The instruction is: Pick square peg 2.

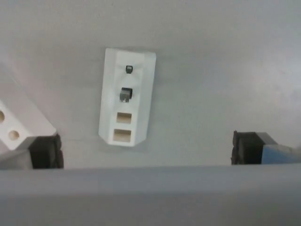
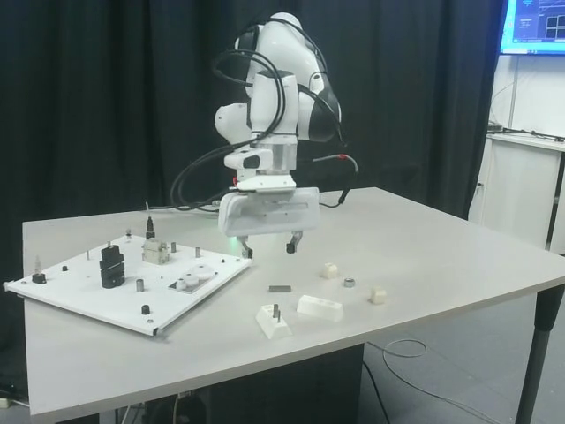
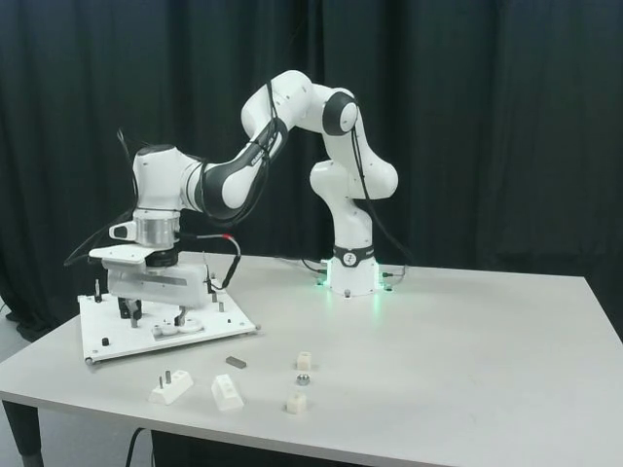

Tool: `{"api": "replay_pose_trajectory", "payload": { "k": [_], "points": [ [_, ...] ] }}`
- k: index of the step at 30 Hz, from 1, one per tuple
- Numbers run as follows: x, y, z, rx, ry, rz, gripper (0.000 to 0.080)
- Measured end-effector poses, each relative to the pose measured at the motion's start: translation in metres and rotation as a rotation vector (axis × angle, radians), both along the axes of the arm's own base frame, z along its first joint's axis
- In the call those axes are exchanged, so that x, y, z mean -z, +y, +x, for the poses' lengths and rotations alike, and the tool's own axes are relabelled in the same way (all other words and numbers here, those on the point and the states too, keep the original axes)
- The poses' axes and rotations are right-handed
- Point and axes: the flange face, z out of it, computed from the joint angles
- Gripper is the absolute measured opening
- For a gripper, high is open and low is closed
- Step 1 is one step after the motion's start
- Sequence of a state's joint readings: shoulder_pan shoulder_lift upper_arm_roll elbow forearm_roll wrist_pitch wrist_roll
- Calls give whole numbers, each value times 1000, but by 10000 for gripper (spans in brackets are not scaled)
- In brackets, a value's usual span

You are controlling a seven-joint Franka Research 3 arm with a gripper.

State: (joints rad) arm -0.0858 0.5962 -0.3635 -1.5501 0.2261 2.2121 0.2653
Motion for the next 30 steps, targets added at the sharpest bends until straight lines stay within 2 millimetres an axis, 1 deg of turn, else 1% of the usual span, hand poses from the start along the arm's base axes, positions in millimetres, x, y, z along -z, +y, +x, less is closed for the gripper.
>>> {"api": "replay_pose_trajectory", "payload": {
  "k": [10,18,30],
  "points": [
    [20,1,5,1,28,11,800],
    [42,2,7,15,43,33,800],
    [74,3,17,43,56,48,800]
  ]
}}
